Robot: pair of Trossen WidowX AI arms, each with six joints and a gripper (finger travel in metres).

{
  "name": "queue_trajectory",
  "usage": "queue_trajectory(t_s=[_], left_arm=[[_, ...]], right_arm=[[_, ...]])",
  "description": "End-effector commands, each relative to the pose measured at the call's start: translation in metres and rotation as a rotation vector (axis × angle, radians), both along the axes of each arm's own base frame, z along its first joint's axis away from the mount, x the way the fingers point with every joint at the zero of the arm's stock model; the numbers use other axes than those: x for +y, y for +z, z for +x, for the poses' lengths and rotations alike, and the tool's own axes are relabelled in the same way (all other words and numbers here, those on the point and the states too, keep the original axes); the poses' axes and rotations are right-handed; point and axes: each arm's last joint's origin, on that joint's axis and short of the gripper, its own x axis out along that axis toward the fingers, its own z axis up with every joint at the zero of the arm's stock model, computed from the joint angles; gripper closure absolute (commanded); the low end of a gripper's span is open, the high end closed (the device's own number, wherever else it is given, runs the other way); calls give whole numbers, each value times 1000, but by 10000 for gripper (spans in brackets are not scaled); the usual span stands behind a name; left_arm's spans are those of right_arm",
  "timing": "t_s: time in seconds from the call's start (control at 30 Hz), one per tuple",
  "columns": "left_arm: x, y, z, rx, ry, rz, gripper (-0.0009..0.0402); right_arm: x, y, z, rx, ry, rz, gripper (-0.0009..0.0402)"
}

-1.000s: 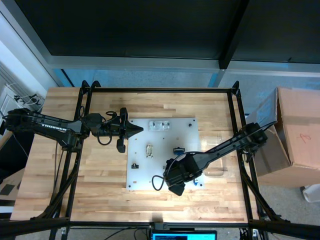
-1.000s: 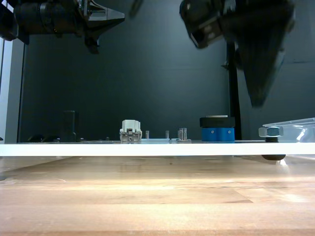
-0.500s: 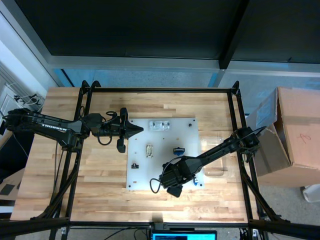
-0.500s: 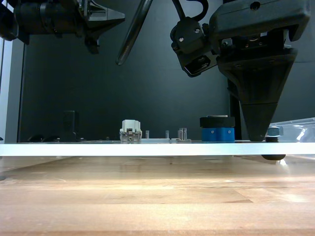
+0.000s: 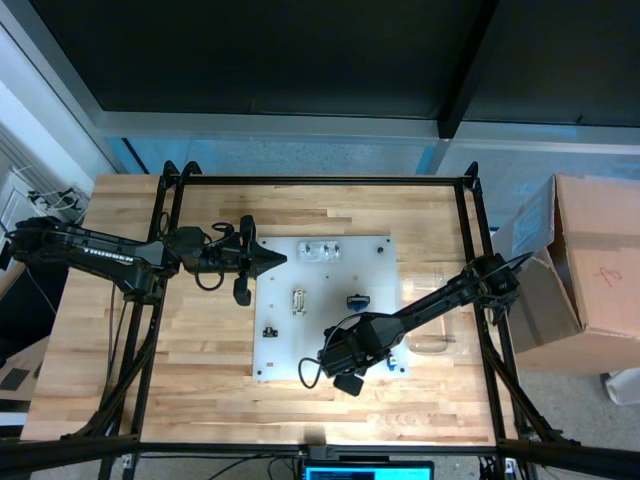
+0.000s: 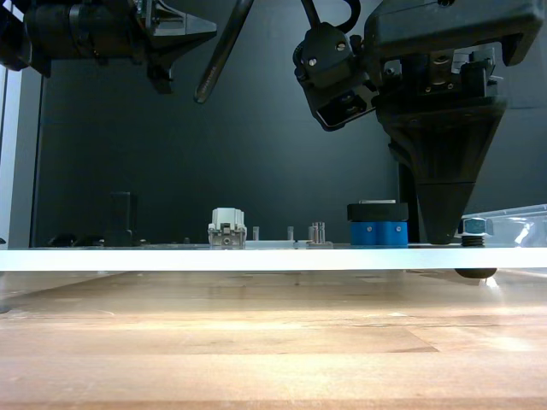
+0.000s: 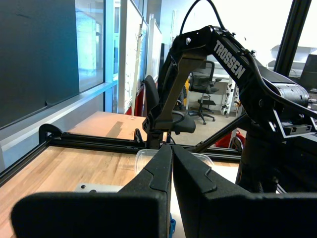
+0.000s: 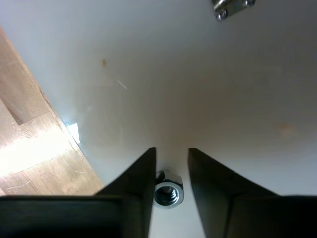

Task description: Unfasten the M12 nut and place it in the container

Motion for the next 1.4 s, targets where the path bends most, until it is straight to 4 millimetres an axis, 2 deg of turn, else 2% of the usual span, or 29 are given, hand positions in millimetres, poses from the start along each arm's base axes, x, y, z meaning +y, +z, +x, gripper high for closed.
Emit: queue_trajectory(t_s=[0.03,0.1,0.2,0.4,0.77,0.9,1.03,1.2,1.3,1.4], left_arm=[[0,0,0,0,0,0,393],[0,0,0,0,0,0,393],[0,0,0,0,0,0,393],[0,0,0,0,0,0,393],[0,0,0,0,0,0,393],[0,0,0,0,0,0,393],[0,0,0,0,0,0,393],[0,0,0,0,0,0,393],[0,0,0,0,0,0,393],[0,0,0,0,0,0,393]], right_arm=[[0,0,-1,9,18,-6,374],[0,0,-1,9,29,-6,398],[0,0,-1,9,40,-7,386],[0,1,-1,0,46,-5,395],[-3,40,-14,-66,58,34,393],[1,48,-20,-65,137,72,394],[1,49,-22,-57,142,68,393],[1,49,-22,-55,112,71,393],[1,50,-22,-52,-19,86,391],[3,45,-20,-23,-111,132,359]])
